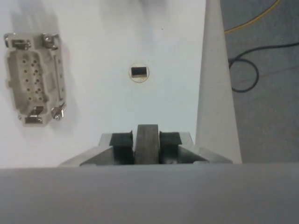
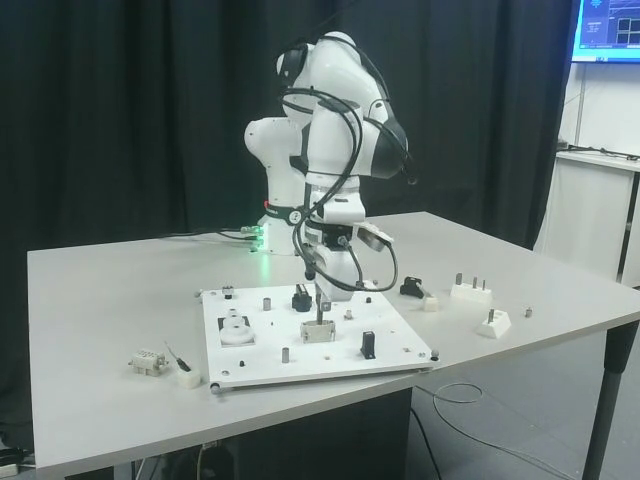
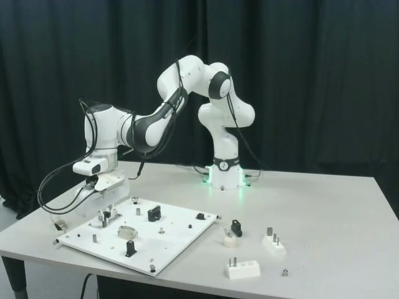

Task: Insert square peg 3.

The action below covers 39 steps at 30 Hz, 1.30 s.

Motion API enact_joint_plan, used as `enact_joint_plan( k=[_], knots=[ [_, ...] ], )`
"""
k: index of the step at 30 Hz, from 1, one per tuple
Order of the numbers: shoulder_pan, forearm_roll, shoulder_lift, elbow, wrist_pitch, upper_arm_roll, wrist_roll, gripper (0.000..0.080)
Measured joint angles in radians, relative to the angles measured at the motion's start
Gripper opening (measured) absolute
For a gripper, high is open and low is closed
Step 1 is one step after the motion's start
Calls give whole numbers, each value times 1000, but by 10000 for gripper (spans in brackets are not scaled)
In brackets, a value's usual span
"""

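Grey peg (image 1: 147,142) sat clenched in gripper (image 1: 147,150), upright, above white board (image 1: 107,37) w/ square hole (image 1: 138,72) just ahead, not yet in. Multi-pin connector (image 1: 33,84) lay off to one side; tabletop (image 2: 110,290) beyond.

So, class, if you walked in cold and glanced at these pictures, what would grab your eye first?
Probably the white robot arm, bent low over a white board of small fixtures lying on the grey table. In the wrist view its gripper has its jaws closed on a grey square peg, above the board near a small dark square hole. A multi-pin connector sits off to one side.
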Motion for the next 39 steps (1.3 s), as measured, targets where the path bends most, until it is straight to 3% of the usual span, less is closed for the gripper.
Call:
enact_joint_plan(
  k=[29, 39],
  knots=[
    [-14, 112, 88, 41, 49, 10, 15, 115],
    [-14, 116, 96, 41, 51, 10, 15, 115]
  ],
)
